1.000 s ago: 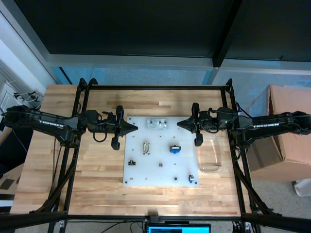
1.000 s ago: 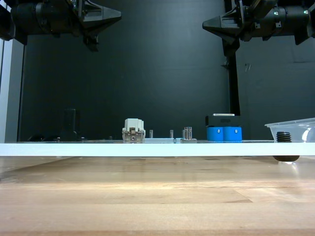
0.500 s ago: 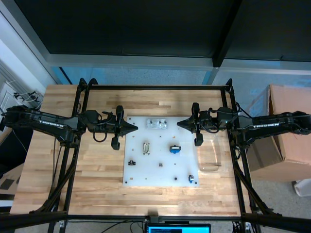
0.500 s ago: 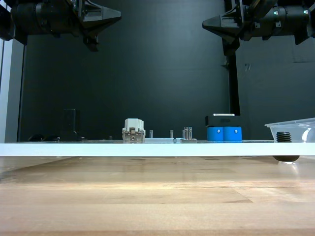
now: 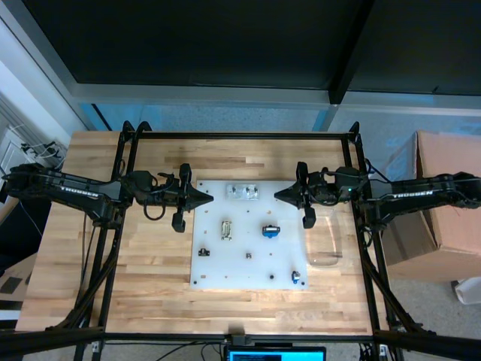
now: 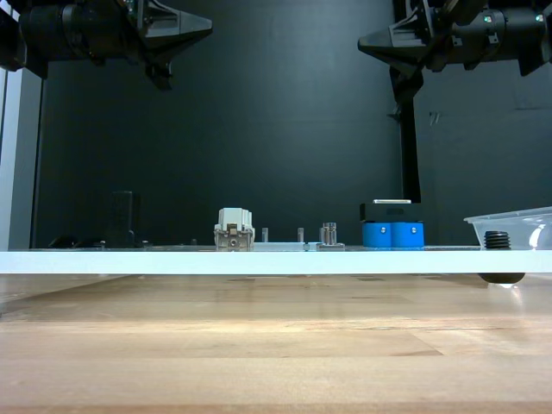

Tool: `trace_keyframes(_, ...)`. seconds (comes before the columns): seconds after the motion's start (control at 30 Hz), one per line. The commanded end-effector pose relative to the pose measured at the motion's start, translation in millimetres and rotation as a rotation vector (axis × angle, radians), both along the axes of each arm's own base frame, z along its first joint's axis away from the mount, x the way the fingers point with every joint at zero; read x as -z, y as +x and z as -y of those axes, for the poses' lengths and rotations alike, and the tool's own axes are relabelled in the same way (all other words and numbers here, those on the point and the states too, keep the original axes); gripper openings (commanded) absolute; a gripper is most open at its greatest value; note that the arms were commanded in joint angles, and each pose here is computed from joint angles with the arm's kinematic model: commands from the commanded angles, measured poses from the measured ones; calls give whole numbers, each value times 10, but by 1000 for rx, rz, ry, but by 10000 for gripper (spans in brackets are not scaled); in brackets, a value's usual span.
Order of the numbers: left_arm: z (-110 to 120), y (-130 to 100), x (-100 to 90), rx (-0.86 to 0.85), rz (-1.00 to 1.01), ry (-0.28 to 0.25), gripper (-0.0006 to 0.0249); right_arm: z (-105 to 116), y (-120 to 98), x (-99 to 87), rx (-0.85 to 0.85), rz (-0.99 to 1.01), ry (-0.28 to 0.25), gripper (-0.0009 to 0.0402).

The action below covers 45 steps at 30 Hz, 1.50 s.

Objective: Remove the RJ45 connector from the taskboard and place in the container

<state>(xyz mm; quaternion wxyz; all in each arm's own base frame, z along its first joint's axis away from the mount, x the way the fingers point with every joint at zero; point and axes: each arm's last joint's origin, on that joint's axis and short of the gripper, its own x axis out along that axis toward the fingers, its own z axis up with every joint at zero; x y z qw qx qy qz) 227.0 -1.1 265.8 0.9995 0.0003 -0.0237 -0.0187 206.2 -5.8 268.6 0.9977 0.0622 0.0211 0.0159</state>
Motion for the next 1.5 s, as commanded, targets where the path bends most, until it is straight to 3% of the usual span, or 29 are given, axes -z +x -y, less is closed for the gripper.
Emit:
trace_keyframes(0.03,-1,1,1,0,-1,0,0,-59,12,-82,1,-102,-1,0)
trace_keyframes(0.23,-1,1,1,0,-1,0,0,-269,-31,-316,45,-287,-45,0)
trace_keyframes(0.7,0,1,1,0,0,0,0,-780,-193,-616,-2,-564,-32,0)
trace_keyframes(1.1,0,1,1,0,-1,0,0,-1093,36,-831,-9,-754,-56,0)
trace_keyframes(1.5,-1,1,1,0,-1,0,0,-1325,285,-980,-1,-920,-125,0)
